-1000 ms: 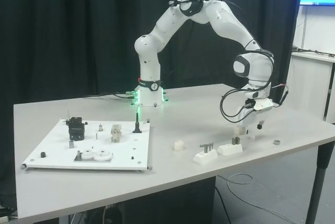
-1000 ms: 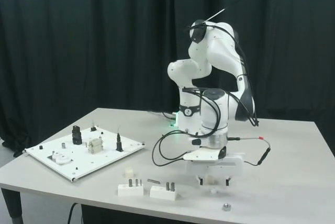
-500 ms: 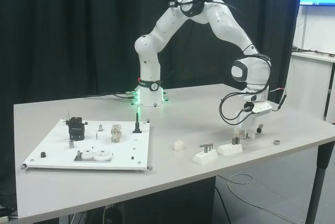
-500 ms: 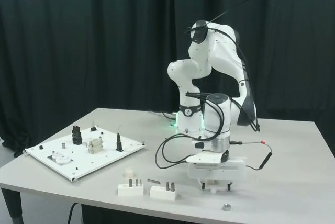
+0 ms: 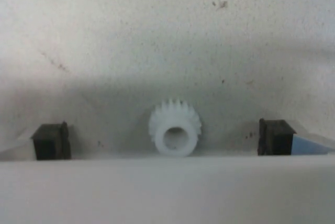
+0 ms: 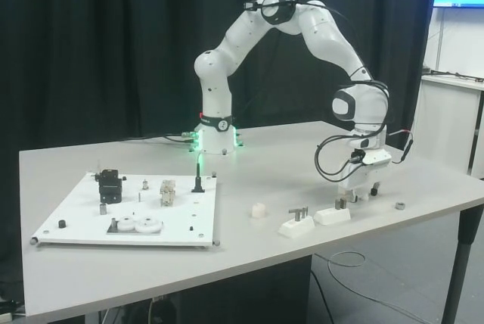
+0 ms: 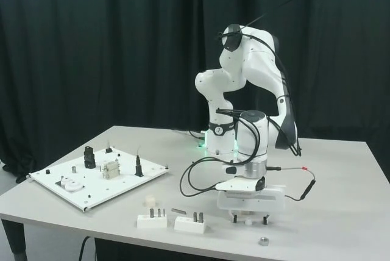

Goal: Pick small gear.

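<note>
The gripper (image 5: 162,141) is down at the grey surface (image 5: 157,35) with its black fingertips (image 5: 51,141) spread wide apart, and the small gear (image 5: 175,127) lies flat on the surface between them, touching neither. In the wrist view the white gear sits nearly midway, a little nearer one fingertip than the other, its bore facing up. From the second room view the gripper (image 7: 248,216) hangs just above the surface with the gear (image 7: 247,221) under it. To do this step well, I would settle fully down so the pads meet the toothed rim low, close slowly and evenly, then lift straight up without dragging the gear sideways.
</note>
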Controlling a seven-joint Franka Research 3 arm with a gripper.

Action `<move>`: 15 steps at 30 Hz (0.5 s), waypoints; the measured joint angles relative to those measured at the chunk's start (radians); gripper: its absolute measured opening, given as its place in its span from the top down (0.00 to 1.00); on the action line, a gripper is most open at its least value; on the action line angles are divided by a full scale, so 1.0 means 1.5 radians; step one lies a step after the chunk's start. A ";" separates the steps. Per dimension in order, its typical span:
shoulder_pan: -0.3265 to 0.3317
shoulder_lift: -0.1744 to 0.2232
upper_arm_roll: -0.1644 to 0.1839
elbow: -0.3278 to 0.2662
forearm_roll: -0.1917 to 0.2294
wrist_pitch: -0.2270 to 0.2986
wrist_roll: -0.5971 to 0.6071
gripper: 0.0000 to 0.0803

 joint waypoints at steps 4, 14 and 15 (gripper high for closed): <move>0.000 0.001 0.001 0.000 0.000 0.004 0.003 0.00; 0.000 0.002 0.003 0.000 0.000 0.009 0.010 0.23; 0.000 0.002 0.003 0.000 0.000 0.009 0.010 0.23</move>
